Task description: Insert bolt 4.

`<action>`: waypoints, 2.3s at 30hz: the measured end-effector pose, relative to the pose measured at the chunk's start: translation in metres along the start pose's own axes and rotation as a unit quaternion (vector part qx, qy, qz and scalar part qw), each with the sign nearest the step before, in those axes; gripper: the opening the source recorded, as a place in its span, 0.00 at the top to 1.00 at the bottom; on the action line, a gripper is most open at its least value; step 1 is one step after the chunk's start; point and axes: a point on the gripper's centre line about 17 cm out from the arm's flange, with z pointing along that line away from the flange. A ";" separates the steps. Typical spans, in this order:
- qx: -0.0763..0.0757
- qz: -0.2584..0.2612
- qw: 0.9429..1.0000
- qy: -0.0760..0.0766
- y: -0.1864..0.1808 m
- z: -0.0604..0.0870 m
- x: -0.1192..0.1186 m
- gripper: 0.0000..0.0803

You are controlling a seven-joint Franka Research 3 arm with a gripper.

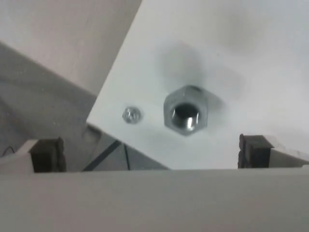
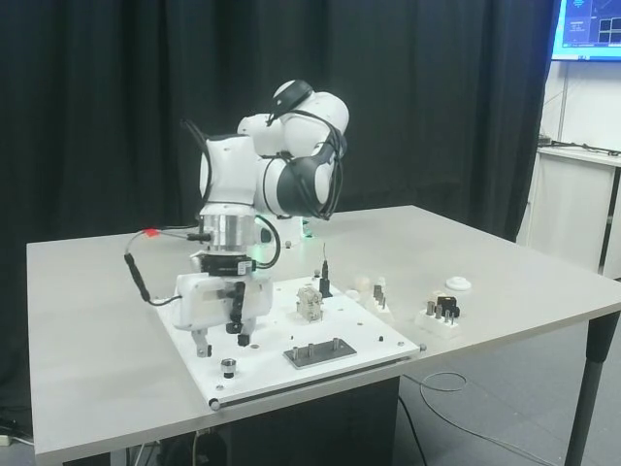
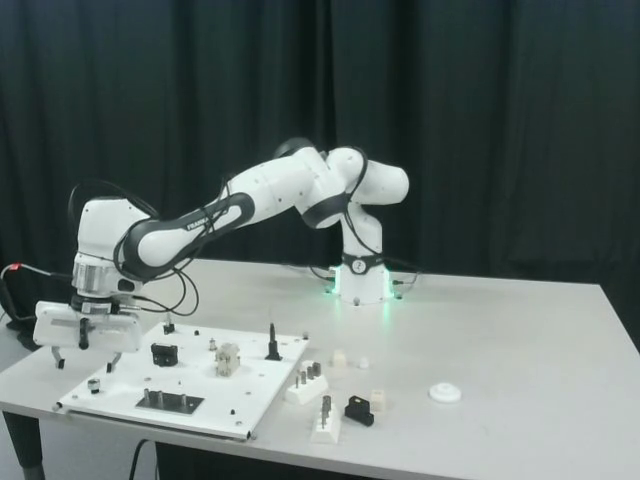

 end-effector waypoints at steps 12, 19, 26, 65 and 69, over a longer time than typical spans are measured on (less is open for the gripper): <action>-0.007 -0.090 0.996 0.026 0.000 -0.019 -0.012 0.00; -0.024 -0.151 0.987 0.048 0.003 -0.031 -0.015 0.00; -0.037 -0.196 0.978 0.065 0.005 -0.042 -0.017 0.00; -0.160 -0.461 0.872 0.048 0.086 -0.075 -0.049 0.00; -0.166 -0.493 0.853 0.037 0.090 -0.078 -0.053 0.00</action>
